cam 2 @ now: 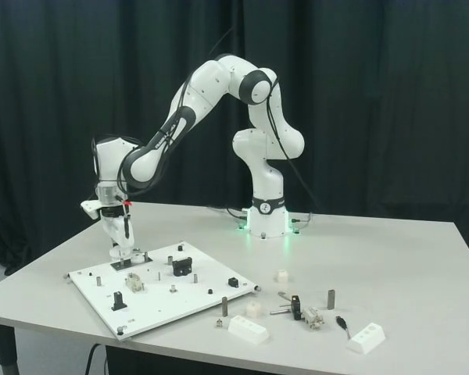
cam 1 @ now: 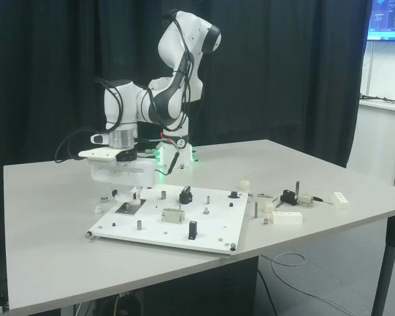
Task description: Place large gear.
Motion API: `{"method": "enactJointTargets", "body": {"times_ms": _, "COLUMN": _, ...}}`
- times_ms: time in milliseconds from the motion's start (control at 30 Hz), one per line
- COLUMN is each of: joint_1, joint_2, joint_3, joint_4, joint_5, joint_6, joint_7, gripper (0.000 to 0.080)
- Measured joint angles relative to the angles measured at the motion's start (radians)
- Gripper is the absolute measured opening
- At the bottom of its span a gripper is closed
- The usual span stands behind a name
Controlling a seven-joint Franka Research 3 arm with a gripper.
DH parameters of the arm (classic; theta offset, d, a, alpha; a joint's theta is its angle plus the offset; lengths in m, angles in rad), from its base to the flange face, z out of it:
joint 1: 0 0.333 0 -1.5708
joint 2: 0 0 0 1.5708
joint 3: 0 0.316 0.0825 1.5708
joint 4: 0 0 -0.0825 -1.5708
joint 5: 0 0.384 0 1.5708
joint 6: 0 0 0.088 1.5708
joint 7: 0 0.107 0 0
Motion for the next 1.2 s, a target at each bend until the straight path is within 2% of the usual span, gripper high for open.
{"method": "enactJointTargets", "body": {"times_ms": 1200, "joint_1": -0.001, "joint_2": 0.001, "joint_3": -0.010, "joint_4": 0.019, "joint_5": -0.019, "joint_6": -0.007, "joint_7": 0.000, "gripper": 0.0593}}
